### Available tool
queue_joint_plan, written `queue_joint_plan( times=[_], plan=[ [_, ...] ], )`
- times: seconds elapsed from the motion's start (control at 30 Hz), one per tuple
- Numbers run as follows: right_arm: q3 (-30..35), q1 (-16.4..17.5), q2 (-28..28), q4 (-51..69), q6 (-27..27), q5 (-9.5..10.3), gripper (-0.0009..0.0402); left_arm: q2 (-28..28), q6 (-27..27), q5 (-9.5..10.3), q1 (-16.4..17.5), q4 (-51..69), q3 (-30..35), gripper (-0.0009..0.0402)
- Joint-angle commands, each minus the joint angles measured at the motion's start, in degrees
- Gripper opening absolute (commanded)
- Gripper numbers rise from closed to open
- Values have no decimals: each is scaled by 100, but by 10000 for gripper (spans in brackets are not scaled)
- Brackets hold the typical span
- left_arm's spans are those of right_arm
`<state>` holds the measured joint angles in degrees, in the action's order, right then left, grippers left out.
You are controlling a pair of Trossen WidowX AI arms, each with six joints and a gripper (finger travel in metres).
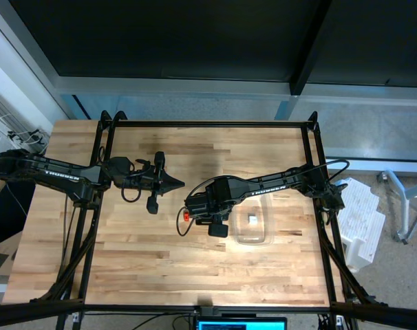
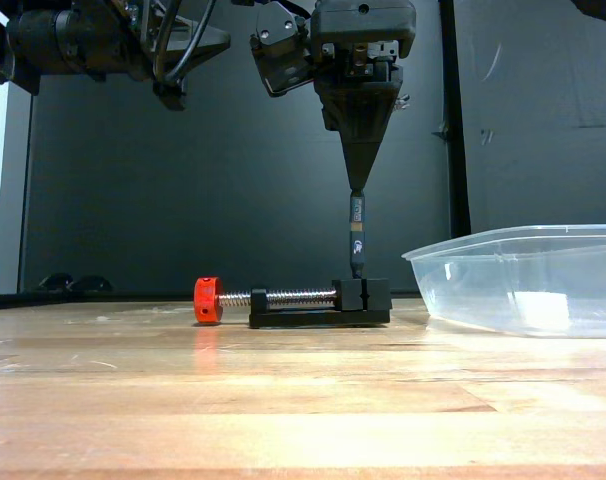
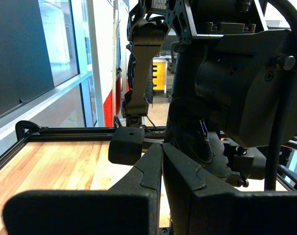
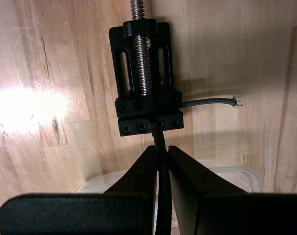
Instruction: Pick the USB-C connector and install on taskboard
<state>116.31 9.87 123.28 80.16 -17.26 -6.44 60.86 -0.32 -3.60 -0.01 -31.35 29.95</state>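
Pickup done: right gripper (image 2: 355,188) clamps USB-C connector (image 2: 356,238) upright, tip at taskboard (image 2: 318,305) right block; seating looks unfinished; left gripper (image 1: 179,183) parked at left, jaws together.

Overhead light leaves 1 blown-out glare patch on the pale wooden table (image 4: 31,105) in the right wrist view. There the black right gripper (image 4: 160,148), pinched on the thin dark USB-C connector (image 4: 159,138), is soft near the lens. Left wrist view: black left gripper (image 3: 162,147), fingers together above the table, is underexposed against bright window daylight; low view has a dim backdrop and blurred foreground.
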Motion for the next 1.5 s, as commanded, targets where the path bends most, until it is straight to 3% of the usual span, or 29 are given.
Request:
queue_joint_plan(
  times=[0.03,1.5],
  plan=[
    [0,2,-2,13,0,9,0,0,0,0,2,-2,0,0],
    [4,-2,-48,4,105,9,0,0,0,0,2,-2,0,0]
  ],
)
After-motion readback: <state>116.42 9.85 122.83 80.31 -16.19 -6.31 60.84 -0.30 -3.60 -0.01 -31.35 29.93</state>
